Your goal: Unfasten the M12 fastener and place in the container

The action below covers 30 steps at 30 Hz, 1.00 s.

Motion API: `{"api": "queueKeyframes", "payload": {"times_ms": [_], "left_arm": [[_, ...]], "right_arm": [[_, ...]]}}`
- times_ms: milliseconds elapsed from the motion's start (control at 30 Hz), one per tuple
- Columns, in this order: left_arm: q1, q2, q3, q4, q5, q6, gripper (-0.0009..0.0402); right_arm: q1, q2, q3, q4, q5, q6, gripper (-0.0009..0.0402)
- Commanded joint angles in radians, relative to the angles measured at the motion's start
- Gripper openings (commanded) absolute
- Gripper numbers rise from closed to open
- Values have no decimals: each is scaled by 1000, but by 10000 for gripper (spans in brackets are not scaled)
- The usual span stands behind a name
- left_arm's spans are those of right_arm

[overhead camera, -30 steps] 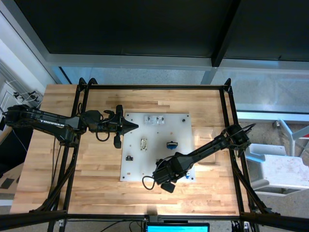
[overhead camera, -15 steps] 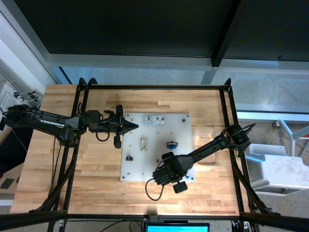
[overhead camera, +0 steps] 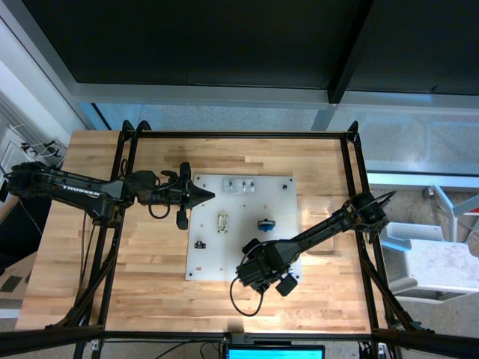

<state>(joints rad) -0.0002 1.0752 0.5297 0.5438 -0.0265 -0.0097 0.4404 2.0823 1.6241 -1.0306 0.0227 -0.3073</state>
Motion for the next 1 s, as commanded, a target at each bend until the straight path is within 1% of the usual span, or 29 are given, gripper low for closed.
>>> {"api": "queueKeyframes", "payload": {"times_ms": [33,167,300,367,567,633,767,833,967,1000], "left_arm": [[0,0,0,0,0,0,0],[0,0,0,0,0,0,0],[0,0,0,0,0,0,0],[0,0,0,0,0,0,0],[0,0,0,0,0,0,0],[0,0,0,0,0,0,0],[0,0,0,0,0,0,0],[0,0,0,0,0,0,0],[0,0,0,0,0,0,0],[0,0,0,0,0,0,0]], "right_arm": [[0,-14,3,1,1,-2,7],[0,-31,3,1,2,-28,6],[0,-50,3,0,2,-23,2],[0,-68,3,-3,2,-5,0],[-3,-119,1,-43,2,79,0],[-12,-140,-6,-60,2,141,0],[-44,-190,-50,-63,2,302,0],[-61,-219,-78,-61,2,331,0],[-92,-288,-161,-56,5,345,0],[-99,-307,-187,-51,11,349,0]]}}
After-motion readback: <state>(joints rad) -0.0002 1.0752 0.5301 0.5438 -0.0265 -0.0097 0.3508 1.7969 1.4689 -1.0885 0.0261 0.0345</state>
